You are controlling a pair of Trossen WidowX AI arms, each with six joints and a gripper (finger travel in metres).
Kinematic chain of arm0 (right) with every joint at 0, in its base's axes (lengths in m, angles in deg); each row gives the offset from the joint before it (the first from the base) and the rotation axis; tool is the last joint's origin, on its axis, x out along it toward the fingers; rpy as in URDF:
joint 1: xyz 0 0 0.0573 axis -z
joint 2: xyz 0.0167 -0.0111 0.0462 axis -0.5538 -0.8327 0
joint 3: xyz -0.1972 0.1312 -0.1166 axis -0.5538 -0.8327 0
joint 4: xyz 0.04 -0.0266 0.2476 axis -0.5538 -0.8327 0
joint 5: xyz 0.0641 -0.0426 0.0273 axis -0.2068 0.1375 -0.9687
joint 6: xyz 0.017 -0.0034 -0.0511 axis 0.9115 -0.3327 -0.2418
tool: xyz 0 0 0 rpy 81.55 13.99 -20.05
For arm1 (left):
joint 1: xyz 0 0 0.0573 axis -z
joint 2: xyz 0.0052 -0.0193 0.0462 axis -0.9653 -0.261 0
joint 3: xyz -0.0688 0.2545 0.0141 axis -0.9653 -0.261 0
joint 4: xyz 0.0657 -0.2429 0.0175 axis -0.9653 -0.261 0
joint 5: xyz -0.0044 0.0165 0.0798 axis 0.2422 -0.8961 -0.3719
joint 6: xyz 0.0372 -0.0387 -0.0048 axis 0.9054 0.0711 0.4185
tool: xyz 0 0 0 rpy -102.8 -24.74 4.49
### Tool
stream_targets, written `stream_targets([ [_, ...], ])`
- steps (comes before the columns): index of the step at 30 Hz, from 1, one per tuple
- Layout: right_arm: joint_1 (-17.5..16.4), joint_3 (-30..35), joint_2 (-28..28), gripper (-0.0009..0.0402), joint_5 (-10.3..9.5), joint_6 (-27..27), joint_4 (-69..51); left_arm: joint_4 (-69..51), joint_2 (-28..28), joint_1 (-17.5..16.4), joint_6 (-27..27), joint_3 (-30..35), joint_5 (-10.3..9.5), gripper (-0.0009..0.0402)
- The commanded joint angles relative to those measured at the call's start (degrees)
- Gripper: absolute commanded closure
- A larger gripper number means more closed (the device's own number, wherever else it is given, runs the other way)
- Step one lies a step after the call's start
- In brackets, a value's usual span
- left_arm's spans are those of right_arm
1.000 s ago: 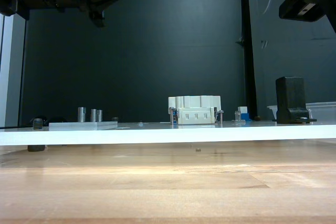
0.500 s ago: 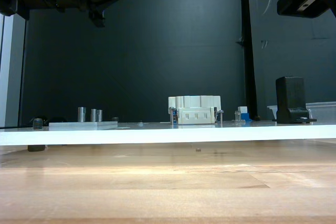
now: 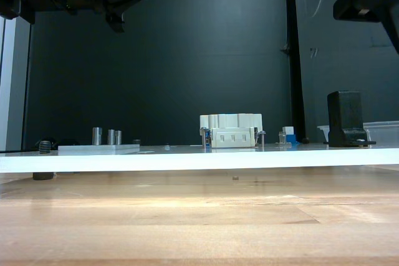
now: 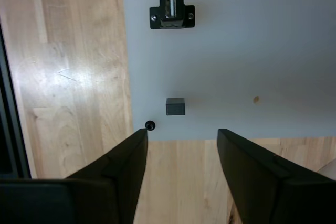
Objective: Pick the 16mm bar from the taskboard and place it in the container
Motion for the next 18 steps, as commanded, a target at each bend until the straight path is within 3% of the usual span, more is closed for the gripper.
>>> stream_targets([
  [1,-0.09,-1.16,0.02,0.0179,0.5,-0.11,0.83,0.0,0.0,-0.02,0.0,0.02,0.02,0.0393],
  [7,-0.13,-3.8,0.02,0.0163,0.66,-0.17,3.76,0.0,0.0,0.0,0.0,0.02,0.02,0.0393],
  [10,-0.15,-4.55,0.02,0.0161,1.99,-0.15,4.31,0.0,-0.02,-0.02,0.0,0.02,0.02,0.0393],
  [18,-0.28,-6.99,-1.38,0.016,2.05,-0.81,8.22,0.0,0.0,-0.02,0.0,0.02,0.02,0.0393],
])
